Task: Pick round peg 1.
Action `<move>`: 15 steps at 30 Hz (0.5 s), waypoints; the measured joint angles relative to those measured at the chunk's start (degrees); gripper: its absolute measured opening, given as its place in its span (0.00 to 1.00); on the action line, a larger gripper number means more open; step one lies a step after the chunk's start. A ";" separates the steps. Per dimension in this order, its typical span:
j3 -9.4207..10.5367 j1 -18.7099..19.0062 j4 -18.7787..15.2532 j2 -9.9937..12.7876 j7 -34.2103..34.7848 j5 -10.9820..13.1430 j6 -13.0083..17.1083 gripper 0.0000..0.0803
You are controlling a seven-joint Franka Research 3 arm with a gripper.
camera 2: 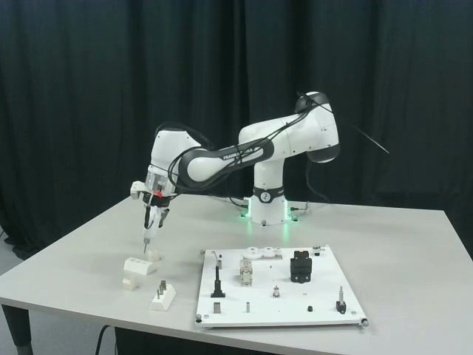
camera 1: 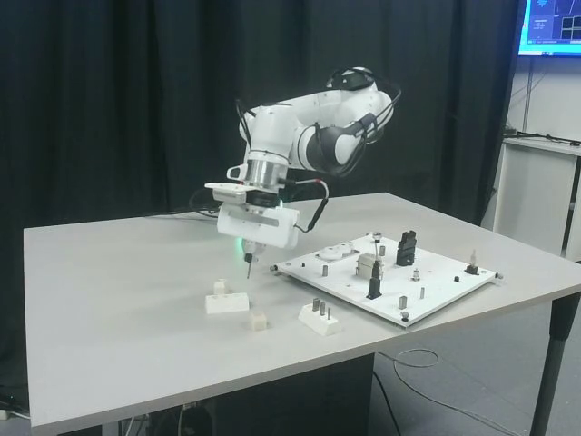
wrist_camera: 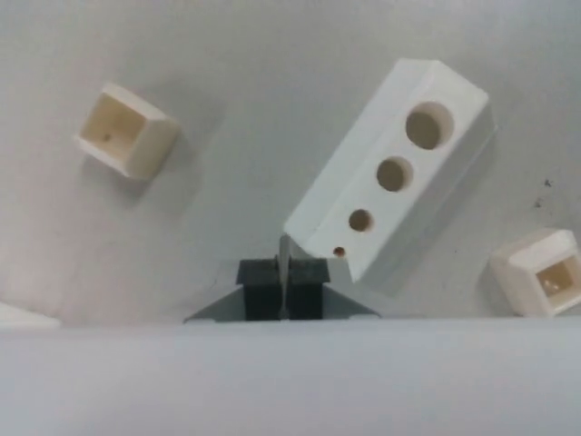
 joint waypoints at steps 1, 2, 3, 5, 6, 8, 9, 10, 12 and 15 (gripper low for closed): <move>-0.26 0.00 0.12 0.10 0.00 -0.09 -0.17 0.02; -0.53 0.00 0.25 0.22 0.00 -0.23 -0.32 0.02; -0.78 0.00 0.38 0.32 0.00 -0.40 -0.44 0.02; -1.21 0.00 0.63 0.49 0.00 -0.75 -0.63 0.02; -1.43 0.00 0.77 0.57 0.00 -0.88 -0.73 0.02; -1.77 0.00 0.99 0.72 0.00 -1.03 -0.84 0.02; -1.96 0.00 1.10 0.79 0.00 -1.07 -0.94 0.02; -2.13 0.00 1.19 0.86 0.00 -1.11 -1.08 0.02; -2.51 0.00 1.37 0.96 0.00 -1.21 -1.43 0.02; -2.99 0.00 1.60 0.99 0.00 -1.47 -1.75 0.02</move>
